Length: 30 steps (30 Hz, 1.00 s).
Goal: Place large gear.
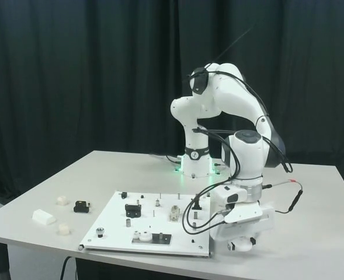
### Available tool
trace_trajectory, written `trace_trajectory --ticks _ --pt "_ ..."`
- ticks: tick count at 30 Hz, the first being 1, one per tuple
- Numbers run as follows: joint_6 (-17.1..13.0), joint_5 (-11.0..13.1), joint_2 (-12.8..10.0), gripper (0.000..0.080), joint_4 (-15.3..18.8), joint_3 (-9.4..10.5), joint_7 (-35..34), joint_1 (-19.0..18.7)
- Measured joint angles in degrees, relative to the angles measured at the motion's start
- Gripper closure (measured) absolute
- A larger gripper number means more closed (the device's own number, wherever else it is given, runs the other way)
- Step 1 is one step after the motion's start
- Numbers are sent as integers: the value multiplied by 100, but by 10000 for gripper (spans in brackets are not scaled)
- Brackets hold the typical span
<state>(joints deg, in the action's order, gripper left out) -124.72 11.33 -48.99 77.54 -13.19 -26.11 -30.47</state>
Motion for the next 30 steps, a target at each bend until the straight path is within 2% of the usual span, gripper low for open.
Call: trace_trajectory --ticks 9,16,17,23,24,30 --pt "0 167 -197 206 -122 3 -29 -30" --pt "15 181 -276 206 -243 3 -32 -49" --pt "27 181 -276 86 -257 3 -33 -51" --pt "156 180 -276 86 -381 -12 -56 -55" --pt "202 178 -276 24 -414 -20 -59 -55" --pt "578 171 -272 6 -625 -110 -74 -55"
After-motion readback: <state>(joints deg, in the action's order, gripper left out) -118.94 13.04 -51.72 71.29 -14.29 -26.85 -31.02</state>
